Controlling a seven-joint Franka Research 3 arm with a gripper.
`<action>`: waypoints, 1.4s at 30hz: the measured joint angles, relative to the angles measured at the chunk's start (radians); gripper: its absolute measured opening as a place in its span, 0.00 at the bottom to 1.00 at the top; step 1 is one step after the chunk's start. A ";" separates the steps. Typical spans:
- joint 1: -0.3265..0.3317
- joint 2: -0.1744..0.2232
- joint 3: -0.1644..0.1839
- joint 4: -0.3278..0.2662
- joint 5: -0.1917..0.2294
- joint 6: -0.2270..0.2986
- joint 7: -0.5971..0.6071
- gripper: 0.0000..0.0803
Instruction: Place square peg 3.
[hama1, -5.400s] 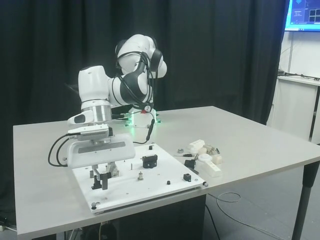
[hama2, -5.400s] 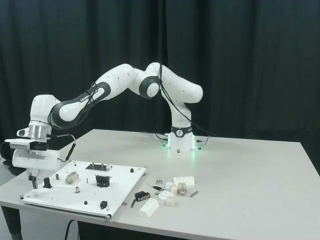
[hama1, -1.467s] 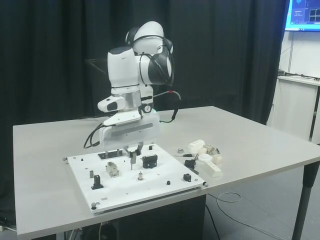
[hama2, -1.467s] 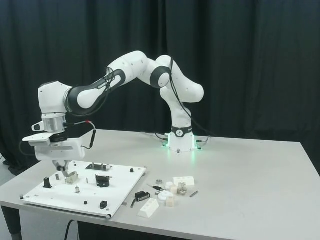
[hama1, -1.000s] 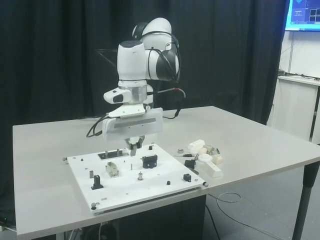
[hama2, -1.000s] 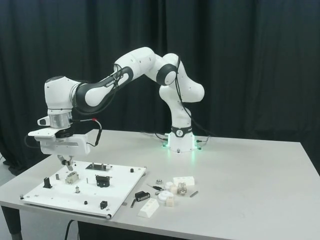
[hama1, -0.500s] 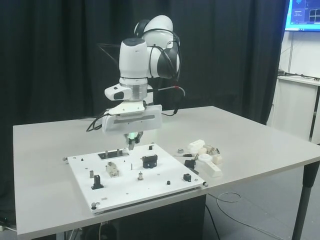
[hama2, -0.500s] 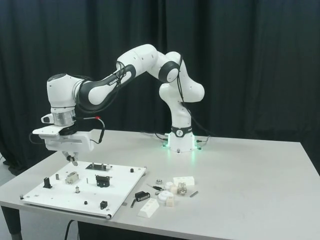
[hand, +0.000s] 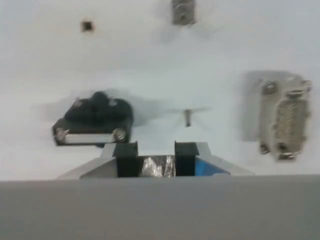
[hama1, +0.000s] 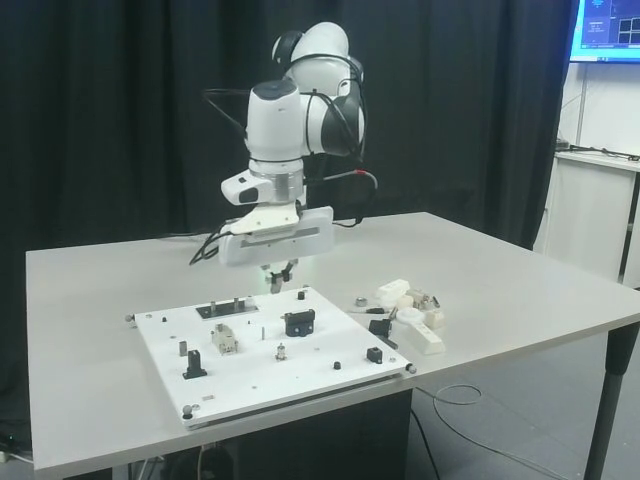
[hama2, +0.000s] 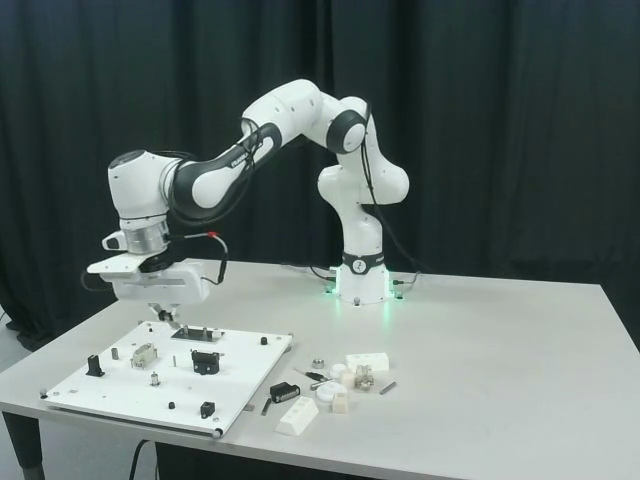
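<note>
My gripper (hand: 156, 157) is shut on a small grey metal peg (hand: 156, 166), seen between the two black fingers (hand: 126, 158) in the wrist view. In the room views the gripper (hama1: 276, 281) (hama2: 165, 315) hangs a little above the back part of the white board (hama1: 300, 375) (hama2: 110, 395). Below it in the wrist view lie a black fixture (hand: 95, 117), a thin upright pin (hand: 187, 117), a grey connector (hand: 284, 122) and a small square hole (hand: 87, 25). The peg is too small to make out in the room views.
The board carries a black fixture (hama1: 299, 322), a grey connector (hama1: 224, 340), a black post (hama1: 193, 365) and a dark plate with pins (hama1: 225, 308). Loose white and black parts (hama1: 410, 305) (hama2: 340, 385) lie on the grey table beside the board. The arm's base (hama2: 362, 285) glows green.
The arm has swung from the board's front left corner across to its back edge and has risen, with the gripper still shut.
</note>
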 joint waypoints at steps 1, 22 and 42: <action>0.005 -0.006 0.000 -0.010 0.000 0.001 0.003 0.19; 0.185 -0.154 0.009 -0.300 0.000 0.198 0.128 0.19; 0.352 -0.253 0.009 -0.502 -0.014 0.414 0.236 0.19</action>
